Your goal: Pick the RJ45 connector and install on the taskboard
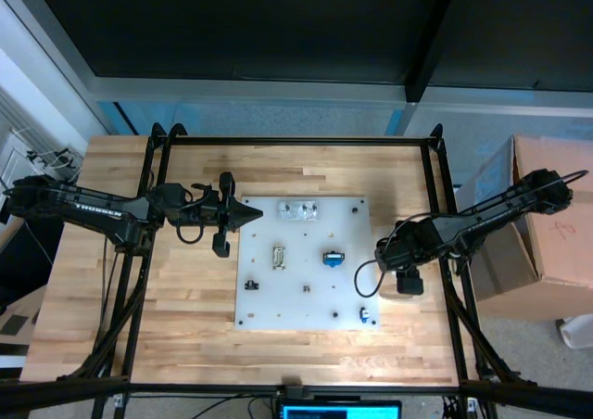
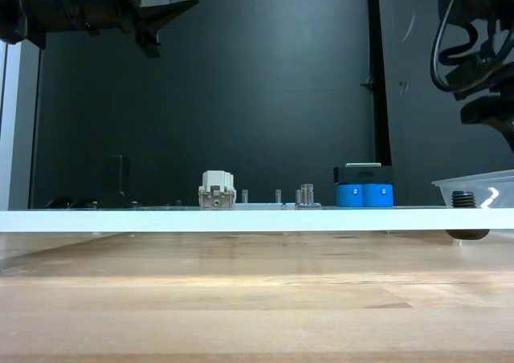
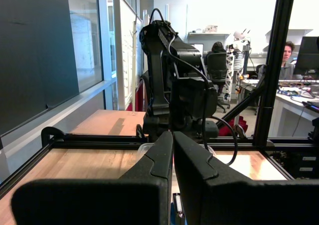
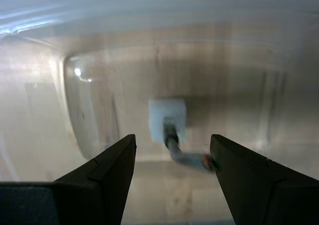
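RJ45 connector point(image 4: 168, 118): small white plug with a short cable stub. Lying free on the floor of a clear tray point(image 2: 475, 188); not held, well clear of any seat.

Tray: on the table point(image 1: 185, 345), just right of the board point(image 1: 301, 319), towards its near right corner.

Right gripper point(image 4: 172, 139): over the tray, pointing down at the plug. Fingers point(image 4: 110, 171) spread wide, one to either side of the plug and above it, touching nothing. In the high view, right gripper point(image 1: 409, 277) covering most of the tray.

Left gripper point(image 1: 252, 215): high above the board's far left edge, pointing right, well apart from the plug. Fingers pressed together, nothing between them.

Board: white, flat in the middle of the table. Carrying a blue block point(image 1: 333, 258), a pale grey connector housing point(image 1: 278, 257) and a few smaller fittings. RJ45 seat not identifiable among them.

Progress: early. Approach to the plug apparently made; grasp not yet taken. Left to do: closing on the plug, lifting it out, carrying it left to the board, seating it.
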